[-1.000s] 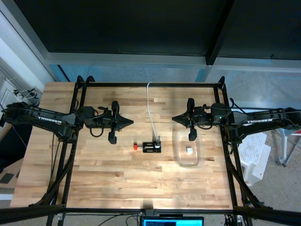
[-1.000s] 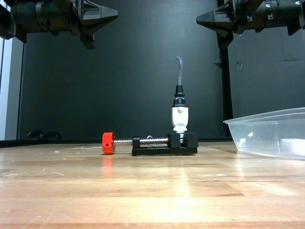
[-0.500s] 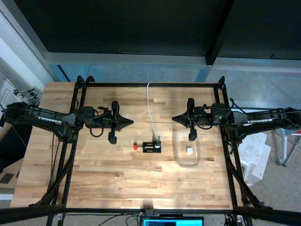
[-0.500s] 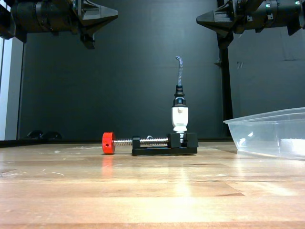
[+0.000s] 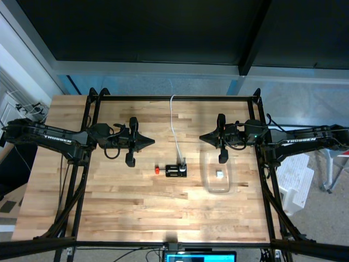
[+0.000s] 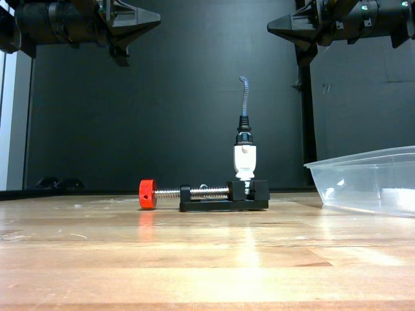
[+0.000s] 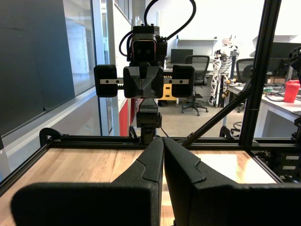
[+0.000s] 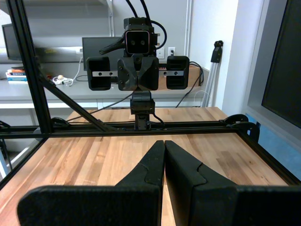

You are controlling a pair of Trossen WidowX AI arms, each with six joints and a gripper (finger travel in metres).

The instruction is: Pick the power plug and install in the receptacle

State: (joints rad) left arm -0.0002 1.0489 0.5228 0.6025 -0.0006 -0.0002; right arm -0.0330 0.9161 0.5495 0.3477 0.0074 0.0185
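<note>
— Comparing this with a second ago, has anything shifted?
— Nothing. The left gripper (image 5: 150, 142) hangs high over the table (image 5: 136, 207), left of the white cable (image 5: 174, 123), as before. Its fingers (image 7: 153, 155) are pressed together with nothing between them.
— And the other one?
— The right gripper (image 5: 203, 137) is just as high, beyond the far end of the clear tray (image 5: 209, 183). It is closed and empty too.
— The receptacle?
— The receptacle (image 6: 244, 159) stands upright in the clamp (image 5: 175, 171), with the red knob (image 5: 157, 170) to its left. A small white block (image 5: 219, 174) lies in the tray. I cannot make out the power plug.
</note>
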